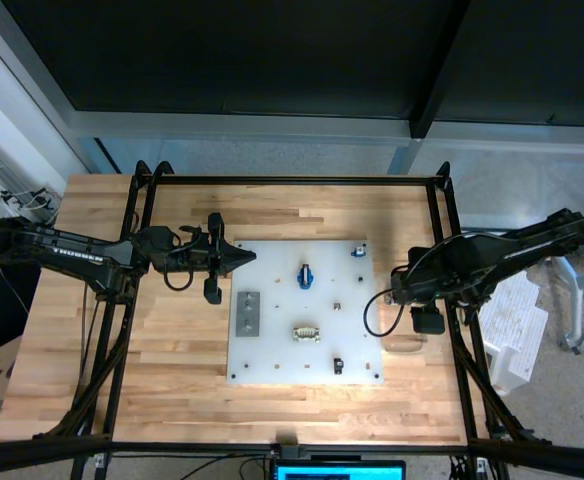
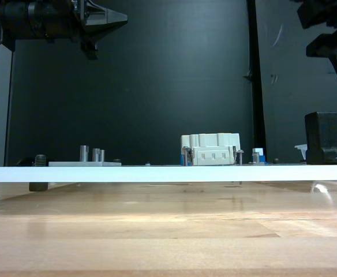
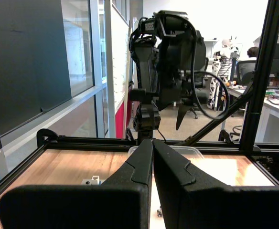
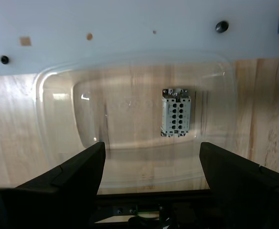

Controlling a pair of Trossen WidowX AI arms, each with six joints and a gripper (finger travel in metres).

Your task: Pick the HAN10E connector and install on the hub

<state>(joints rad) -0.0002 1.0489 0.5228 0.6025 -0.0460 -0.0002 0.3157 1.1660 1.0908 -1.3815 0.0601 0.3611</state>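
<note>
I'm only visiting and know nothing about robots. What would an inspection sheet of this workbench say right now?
Surface: wooden table carrying a white board.
Job's things: connector lying in a clear tray beside the board; hub standing on the board.
Clutter: grey metal block, blue part and small black part on the board.
Grippers: left gripper shut, raised over the board's left edge; right gripper open, above the tray.
Cables: black cable loops on both arms.
Surroundings: black frame around the table; screen at its near edge.
</note>
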